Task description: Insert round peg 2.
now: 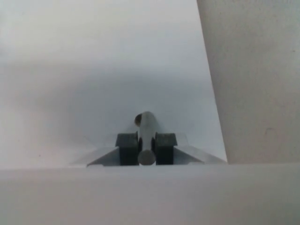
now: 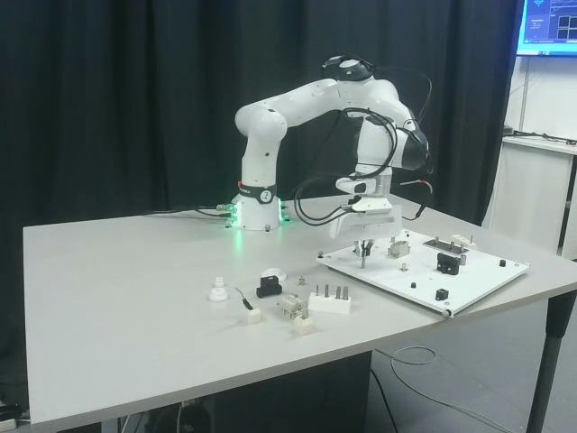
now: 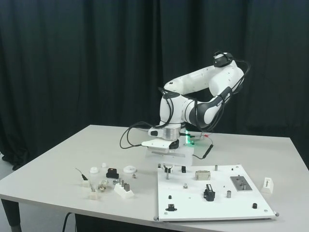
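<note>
Even overhead room light, black curtains behind; soft shadow and blurred foreground in the wrist view.

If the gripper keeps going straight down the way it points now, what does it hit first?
The gripper is shut on the round peg, which points down at the white board. The peg's lower end would meet the board first, at or beside a small dark hole; whether it lines up is unclear.
</note>
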Tool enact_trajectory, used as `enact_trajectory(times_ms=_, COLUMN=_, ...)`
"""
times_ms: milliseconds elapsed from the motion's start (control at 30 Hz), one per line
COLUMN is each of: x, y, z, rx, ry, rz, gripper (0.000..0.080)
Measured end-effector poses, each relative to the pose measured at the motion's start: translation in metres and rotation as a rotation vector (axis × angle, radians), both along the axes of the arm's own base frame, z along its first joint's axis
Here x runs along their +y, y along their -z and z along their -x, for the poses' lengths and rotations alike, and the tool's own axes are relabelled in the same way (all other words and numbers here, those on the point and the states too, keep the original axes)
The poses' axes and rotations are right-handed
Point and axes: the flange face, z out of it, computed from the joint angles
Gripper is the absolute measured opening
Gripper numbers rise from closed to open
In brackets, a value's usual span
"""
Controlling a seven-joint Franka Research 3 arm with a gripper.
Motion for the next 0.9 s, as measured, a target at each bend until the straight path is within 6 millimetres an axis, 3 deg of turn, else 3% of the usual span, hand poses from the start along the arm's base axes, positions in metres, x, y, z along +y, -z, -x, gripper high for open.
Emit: enact_trajectory(times_ms=900, x=0.003, y=0.0031, z=0.006, rx=-0.005, ry=0.0, rz=-0.001, gripper=0.0073)
